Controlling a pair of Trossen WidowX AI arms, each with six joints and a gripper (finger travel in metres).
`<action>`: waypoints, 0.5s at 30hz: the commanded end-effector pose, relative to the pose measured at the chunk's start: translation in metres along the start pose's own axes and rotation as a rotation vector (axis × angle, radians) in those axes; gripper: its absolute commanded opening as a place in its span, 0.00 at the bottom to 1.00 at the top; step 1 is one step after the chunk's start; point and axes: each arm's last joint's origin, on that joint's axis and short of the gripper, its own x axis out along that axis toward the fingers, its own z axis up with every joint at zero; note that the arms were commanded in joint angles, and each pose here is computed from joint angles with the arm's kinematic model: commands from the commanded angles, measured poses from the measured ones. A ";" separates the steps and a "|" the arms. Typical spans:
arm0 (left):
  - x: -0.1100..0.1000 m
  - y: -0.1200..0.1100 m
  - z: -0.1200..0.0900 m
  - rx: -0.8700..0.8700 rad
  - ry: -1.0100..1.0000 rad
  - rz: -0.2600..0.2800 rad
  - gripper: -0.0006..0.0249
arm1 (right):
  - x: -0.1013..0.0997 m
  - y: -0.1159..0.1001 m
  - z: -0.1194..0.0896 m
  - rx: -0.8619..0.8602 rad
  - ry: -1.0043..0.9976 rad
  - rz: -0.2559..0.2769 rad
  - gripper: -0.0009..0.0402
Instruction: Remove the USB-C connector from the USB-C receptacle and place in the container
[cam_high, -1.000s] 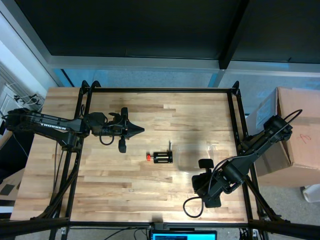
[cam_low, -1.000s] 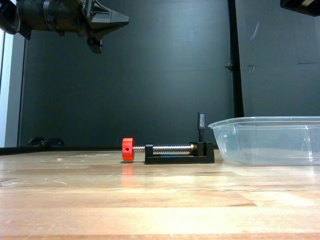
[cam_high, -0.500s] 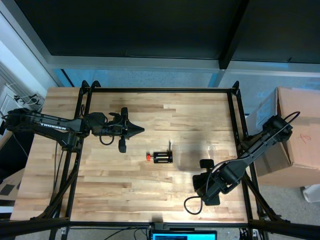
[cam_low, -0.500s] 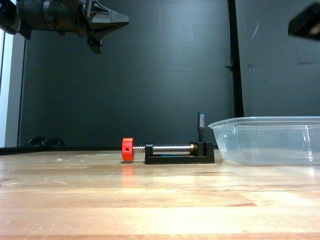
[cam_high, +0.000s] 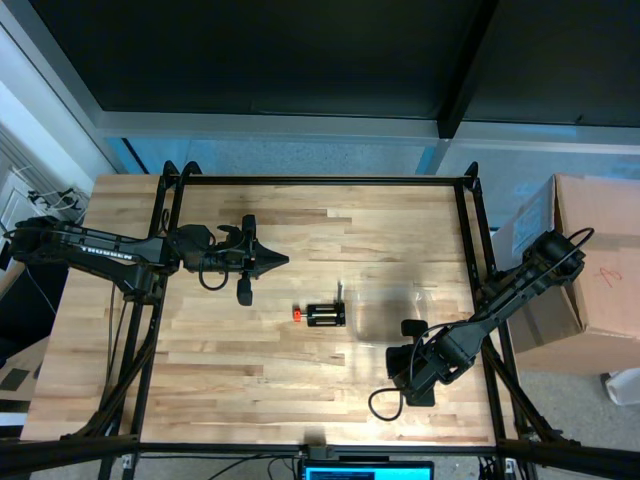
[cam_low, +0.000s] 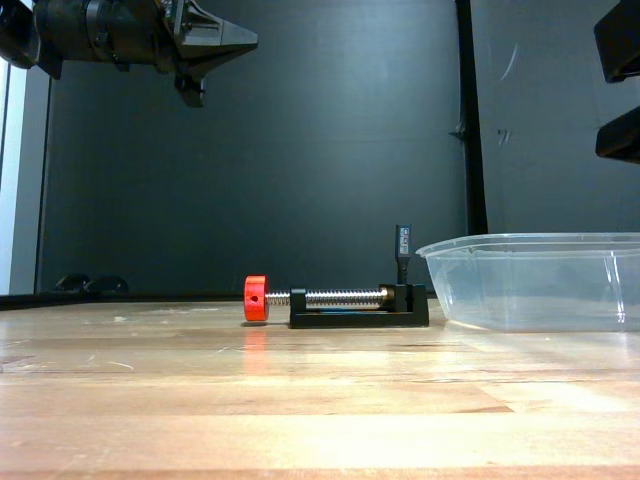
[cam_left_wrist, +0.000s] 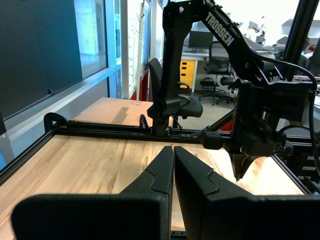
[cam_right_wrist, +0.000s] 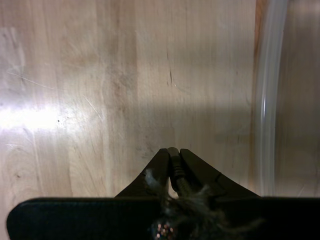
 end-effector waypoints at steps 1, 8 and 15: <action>0.000 0.000 0.000 0.001 0.000 0.000 0.02 | 0.000 0.000 0.000 0.001 -0.008 -0.008 0.02; 0.000 0.000 0.000 0.000 0.000 0.000 0.02 | 0.000 0.000 0.001 0.010 -0.010 -0.010 0.03; 0.000 0.000 0.000 0.000 0.000 0.000 0.02 | 0.000 0.000 0.001 0.015 -0.010 -0.010 0.20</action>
